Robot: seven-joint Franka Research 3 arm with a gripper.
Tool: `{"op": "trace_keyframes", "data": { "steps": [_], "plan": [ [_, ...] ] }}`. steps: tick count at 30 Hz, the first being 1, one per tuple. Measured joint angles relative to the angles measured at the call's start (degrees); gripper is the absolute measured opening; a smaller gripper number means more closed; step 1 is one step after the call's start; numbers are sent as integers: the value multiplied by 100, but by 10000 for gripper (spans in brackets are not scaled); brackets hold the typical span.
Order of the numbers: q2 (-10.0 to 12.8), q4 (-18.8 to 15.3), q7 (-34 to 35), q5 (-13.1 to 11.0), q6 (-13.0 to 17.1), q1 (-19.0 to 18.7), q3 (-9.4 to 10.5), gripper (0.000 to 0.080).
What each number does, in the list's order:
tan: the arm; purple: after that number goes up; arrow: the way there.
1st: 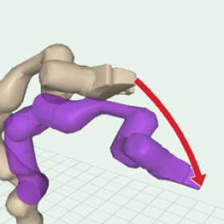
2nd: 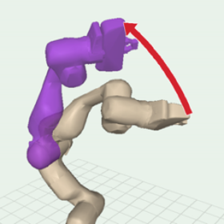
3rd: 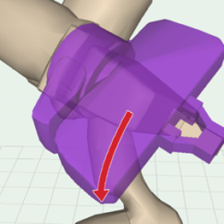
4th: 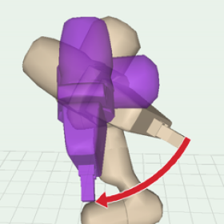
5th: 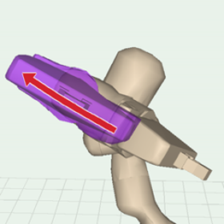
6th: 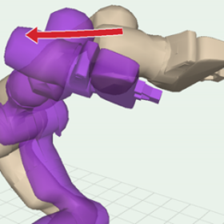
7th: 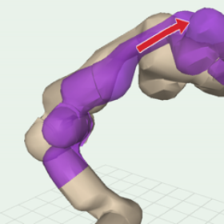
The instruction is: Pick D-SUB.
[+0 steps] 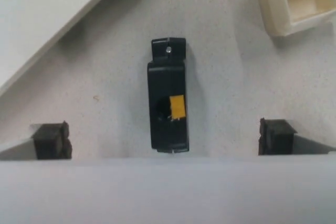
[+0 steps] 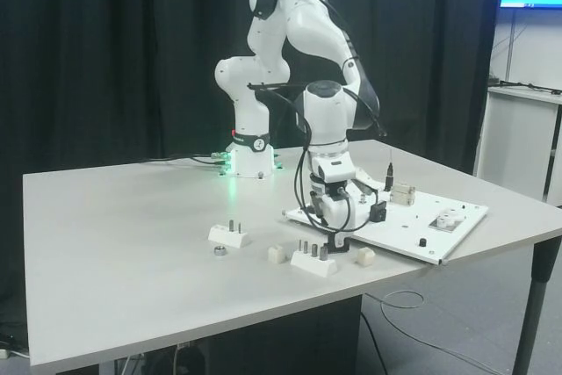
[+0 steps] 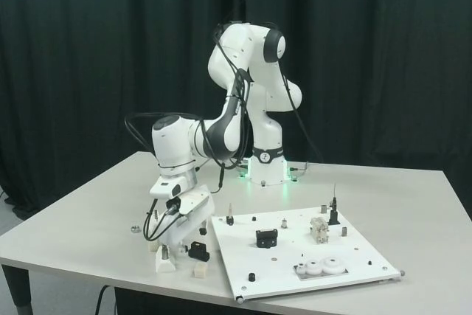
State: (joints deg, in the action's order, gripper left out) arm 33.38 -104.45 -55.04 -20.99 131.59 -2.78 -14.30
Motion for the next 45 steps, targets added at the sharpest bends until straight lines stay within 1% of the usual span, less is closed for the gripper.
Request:
{"op": "trace_keyframes", "data": {
  "steps": [11,17,31,45],
  "plan": [
    [-193,15,180,0,-76,-13,-14,800],
    [-258,15,250,7,-109,-71,-83,800],
    [-309,15,527,11,-151,-234,-253,800],
    [-320,49,939,11,-178,-343,-263,800]
  ]
}}
